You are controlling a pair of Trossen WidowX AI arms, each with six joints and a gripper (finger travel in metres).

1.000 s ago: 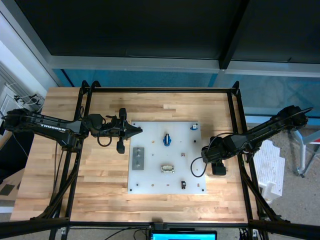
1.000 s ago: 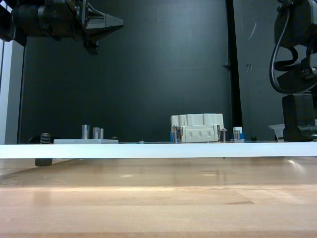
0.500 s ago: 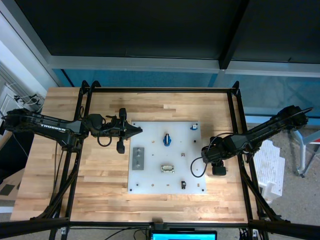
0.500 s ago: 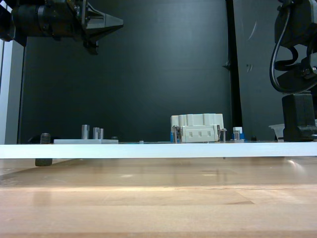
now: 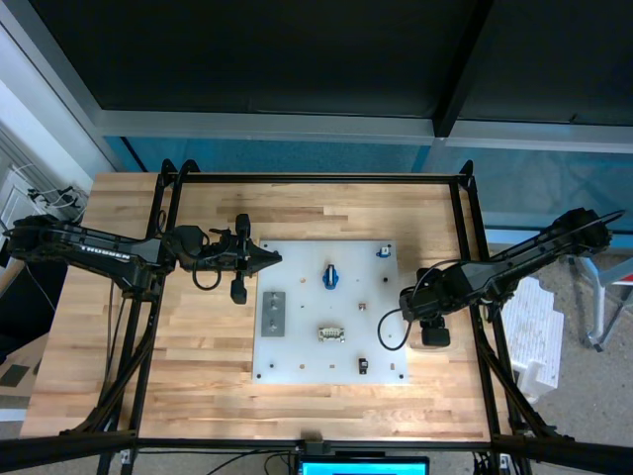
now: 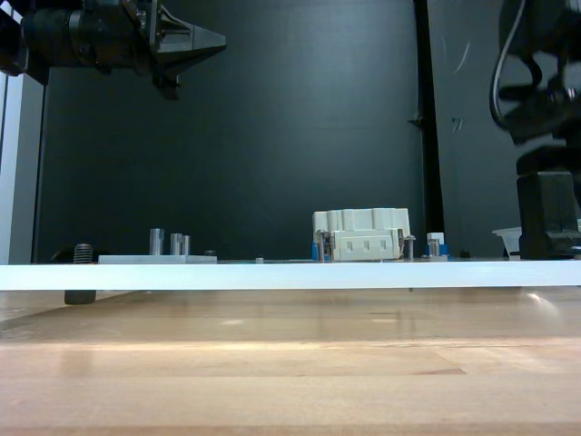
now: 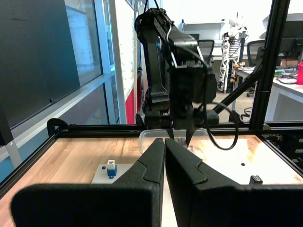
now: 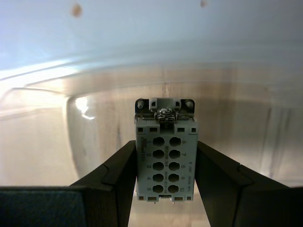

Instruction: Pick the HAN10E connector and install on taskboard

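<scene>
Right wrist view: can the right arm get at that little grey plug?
Likely yes: the right gripper flanks the HAN10E connector, touching both sides, nothing between. The left gripper hangs shut, high by the taskboard's left edge.

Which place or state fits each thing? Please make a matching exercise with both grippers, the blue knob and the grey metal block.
1. left gripper
2. right gripper
3. blue knob
4. grey metal block

A. on the taskboard, by its left edge
B. shut on the HAN10E connector, right of the taskboard
C. shut and empty, high near the taskboard's far left corner
D. on the taskboard, midway between its side edges

Pairs: 1-C, 2-B, 3-D, 4-A
</scene>
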